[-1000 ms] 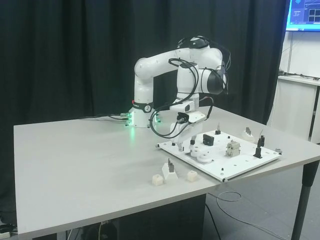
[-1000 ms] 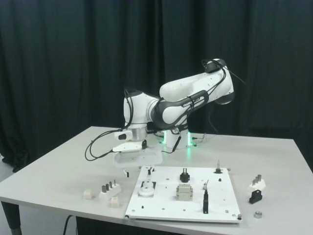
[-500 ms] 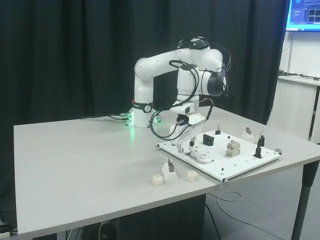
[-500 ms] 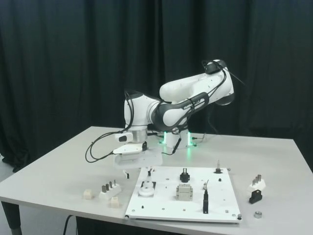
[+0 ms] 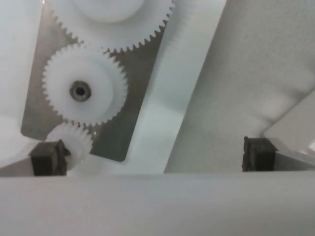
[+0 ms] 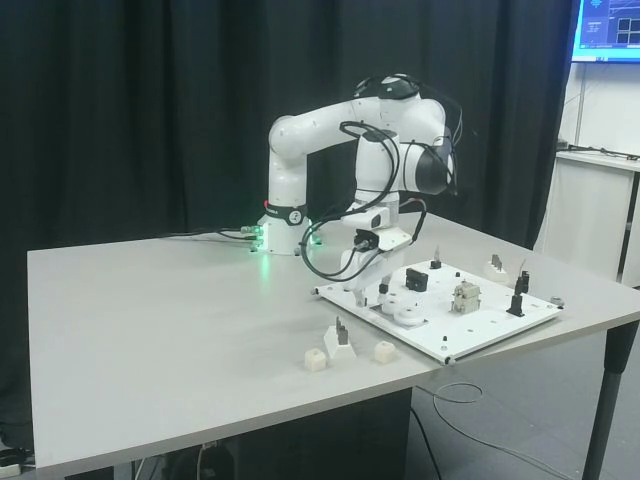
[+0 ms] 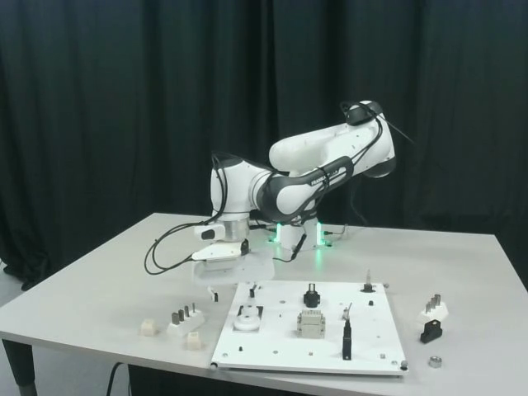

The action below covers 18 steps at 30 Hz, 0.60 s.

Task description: Insert small gear.

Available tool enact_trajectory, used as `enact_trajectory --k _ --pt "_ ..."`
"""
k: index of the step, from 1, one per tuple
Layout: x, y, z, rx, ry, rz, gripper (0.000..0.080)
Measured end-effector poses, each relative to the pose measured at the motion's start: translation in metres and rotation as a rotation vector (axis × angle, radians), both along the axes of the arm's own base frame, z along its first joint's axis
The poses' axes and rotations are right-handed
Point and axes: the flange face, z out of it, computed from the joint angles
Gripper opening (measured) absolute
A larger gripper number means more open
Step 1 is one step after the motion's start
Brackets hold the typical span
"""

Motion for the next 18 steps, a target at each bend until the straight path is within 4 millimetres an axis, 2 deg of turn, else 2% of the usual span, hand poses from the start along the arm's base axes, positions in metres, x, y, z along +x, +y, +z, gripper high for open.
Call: enact_trajectory --k 18 --pt "-0.018 0.022 -0.004 0.024 0.026 0.008 0.08"
